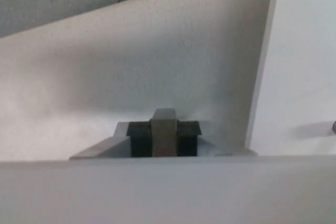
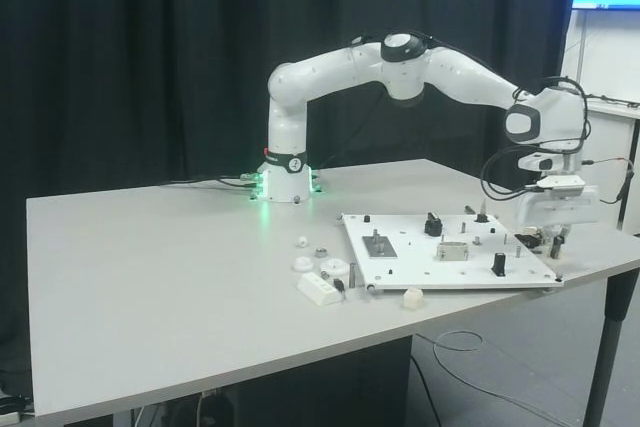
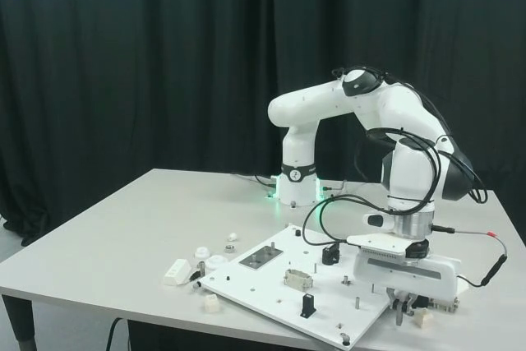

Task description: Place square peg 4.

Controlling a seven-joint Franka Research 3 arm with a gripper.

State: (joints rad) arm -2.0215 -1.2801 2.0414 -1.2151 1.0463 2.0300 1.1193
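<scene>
Claw (image 1: 164, 139) body hides fingertips, peg (image 1: 164, 129) barely visible

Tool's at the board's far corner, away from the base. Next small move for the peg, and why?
Probably a short, slow descent, checking alignment first. The tool hangs low at the corner of the white board farthest from the arm's base, just off its edge. The wrist view shows a dark blocky piece between the tips, likely the peg, above the grey table. Whether a hole lies beneath cannot be seen.
</scene>
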